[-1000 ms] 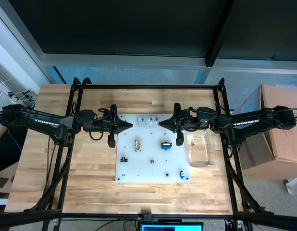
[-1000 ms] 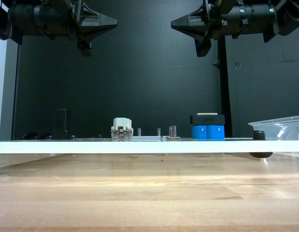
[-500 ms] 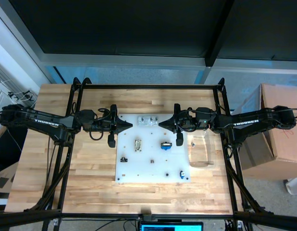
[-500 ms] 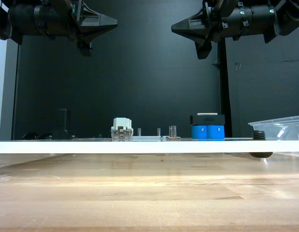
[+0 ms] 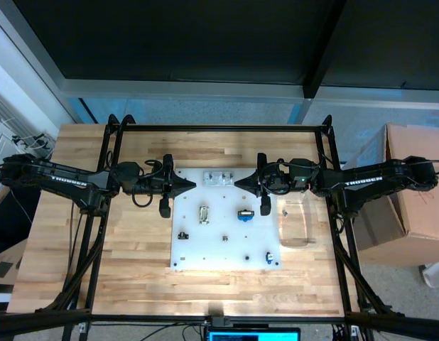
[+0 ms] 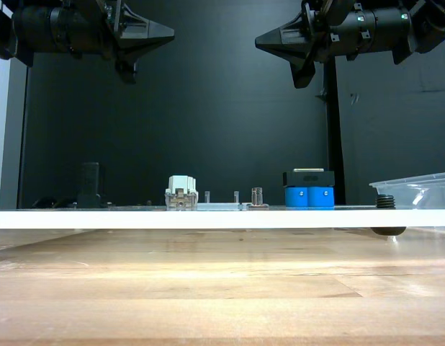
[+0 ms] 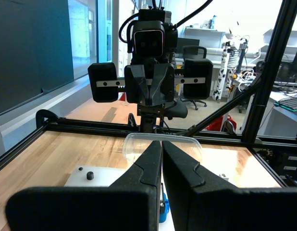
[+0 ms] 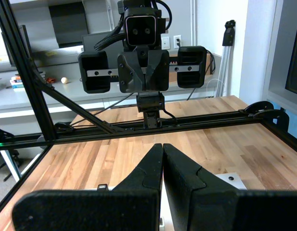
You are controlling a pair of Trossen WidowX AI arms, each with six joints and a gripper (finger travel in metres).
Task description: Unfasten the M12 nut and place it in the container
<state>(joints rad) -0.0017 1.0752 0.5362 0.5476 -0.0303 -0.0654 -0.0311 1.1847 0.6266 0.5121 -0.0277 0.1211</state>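
The black ribbed stud (image 5: 270,254) near the board's near right edge shows bare ribs in the low view (image 6: 384,202), with no nut on it. A small silvery speck (image 5: 284,211), apparently the nut, lies free inside the clear container (image 5: 307,222) near its far left corner. My right gripper (image 5: 236,182) hangs high over the board's far edge, shut, with nothing between its fingers (image 8: 153,168). Facing it tip to tip, my left gripper (image 5: 194,185) is also shut and holds nothing (image 7: 161,144).
The white board (image 5: 205,249) carries a grey connector (image 6: 181,194), a silver post (image 6: 256,196) and a blue block (image 6: 309,193). The container (image 6: 417,187) stands just right of the board. A black frame rail (image 5: 219,128) runs along the table's far side.
The right gripper's tip has dipped very slightly. Nothing else has visibly moved.
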